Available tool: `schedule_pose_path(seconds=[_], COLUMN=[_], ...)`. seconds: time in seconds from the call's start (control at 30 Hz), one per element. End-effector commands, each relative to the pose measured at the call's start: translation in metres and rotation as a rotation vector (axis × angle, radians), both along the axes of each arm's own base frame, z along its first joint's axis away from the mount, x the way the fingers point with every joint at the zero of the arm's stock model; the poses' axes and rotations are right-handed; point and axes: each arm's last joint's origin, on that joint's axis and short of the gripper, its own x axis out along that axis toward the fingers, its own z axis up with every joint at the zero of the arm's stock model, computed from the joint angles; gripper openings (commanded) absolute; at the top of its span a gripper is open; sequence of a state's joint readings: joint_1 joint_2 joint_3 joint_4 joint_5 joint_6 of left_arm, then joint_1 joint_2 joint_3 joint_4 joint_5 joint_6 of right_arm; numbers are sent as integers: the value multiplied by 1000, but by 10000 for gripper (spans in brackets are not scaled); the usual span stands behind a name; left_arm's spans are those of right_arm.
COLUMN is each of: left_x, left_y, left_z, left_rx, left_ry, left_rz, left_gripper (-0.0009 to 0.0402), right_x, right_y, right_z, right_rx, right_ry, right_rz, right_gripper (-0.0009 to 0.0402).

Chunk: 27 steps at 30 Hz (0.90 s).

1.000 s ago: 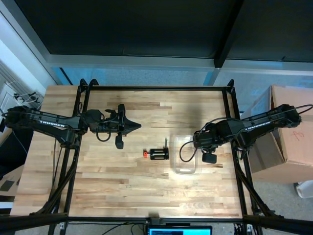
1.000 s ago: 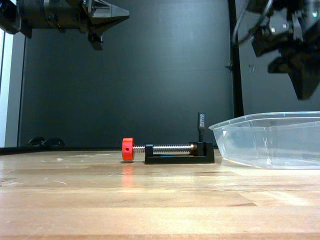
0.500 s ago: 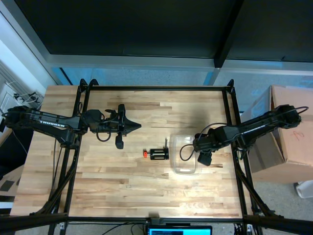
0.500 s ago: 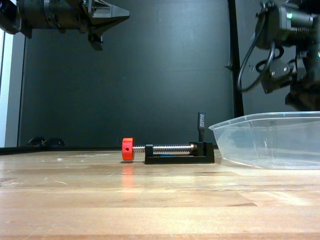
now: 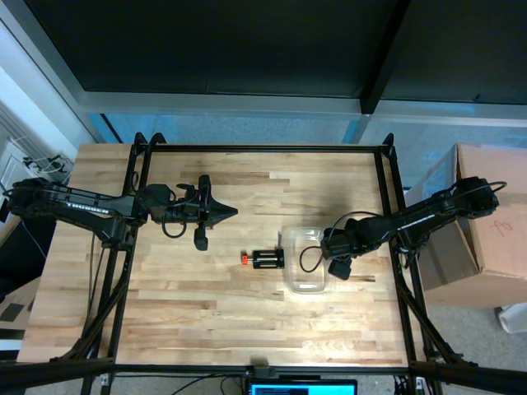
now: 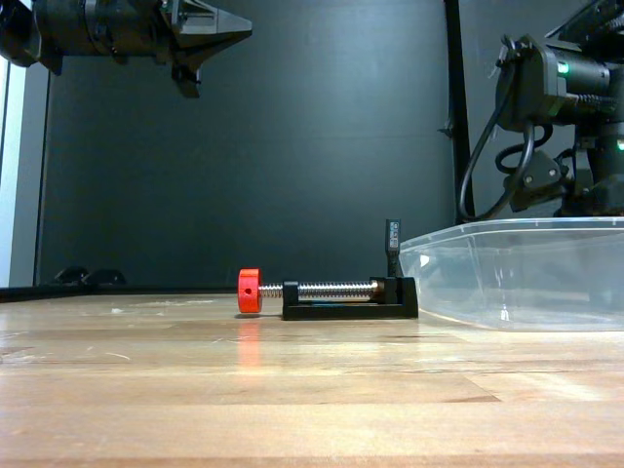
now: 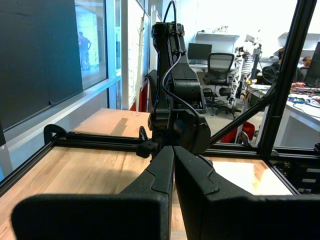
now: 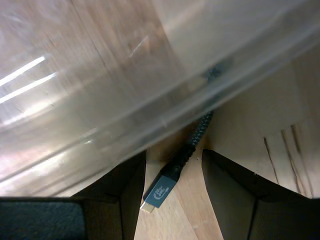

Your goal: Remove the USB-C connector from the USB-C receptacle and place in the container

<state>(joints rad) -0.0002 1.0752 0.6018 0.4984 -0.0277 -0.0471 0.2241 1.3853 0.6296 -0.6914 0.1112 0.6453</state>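
The USB-C connector is dark grey with a braided cable. It lies free on the wood, clear of its seat and outside the clear plastic container. Its cable runs behind the container's wall. My right gripper is open and low at the table, one finger on each side of the connector, touching neither side. From above, the right gripper sits at the container's right edge and hides the connector. My left gripper hangs shut, high over the left half of the table, holding nothing.
A small black vise with a red knob lies just left of the container. A short black upright piece stands at its right end. A black frame borders the table.
My right gripper has come down and to the left, to table level beside the container. The container has slid slightly left toward the vise. The left arm has not moved.
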Motion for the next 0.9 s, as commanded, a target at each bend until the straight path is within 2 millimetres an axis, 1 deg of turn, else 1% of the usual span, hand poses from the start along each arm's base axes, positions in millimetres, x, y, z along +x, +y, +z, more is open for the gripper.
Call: schedule_pose_path(seconds=[0.03, 0.17, 0.33, 0.43, 0.57, 0.77, 0.9], left_x=[0, 0, 0, 0, 0, 0, 0], left_y=[0, 0, 0, 0, 0, 0, 0], left_z=[0, 0, 0, 0, 0, 0, 0], left_rx=[0, 0, 0, 0, 0, 0, 0], left_ry=[0, 0, 0, 0, -1, 0, 0], left_rz=[0, 0, 0, 0, 0, 0, 0], left_gripper=[0, 0, 0, 0, 0, 0, 0], right_x=[-1, -2, -2, -2, -3, -4, -1], right_y=[0, 0, 0, 0, 0, 0, 1], right_z=[-1, 0, 0, 3, 13, 35, 58], right_rx=[-3, 5, 11, 23, 18, 20, 20], right_ry=[8, 11, 13, 13, 32, 30, 28], right_rz=[7, 12, 12, 8, 11, 13, 22], right_gripper=[133, 82, -5, 9, -1, -1, 0])
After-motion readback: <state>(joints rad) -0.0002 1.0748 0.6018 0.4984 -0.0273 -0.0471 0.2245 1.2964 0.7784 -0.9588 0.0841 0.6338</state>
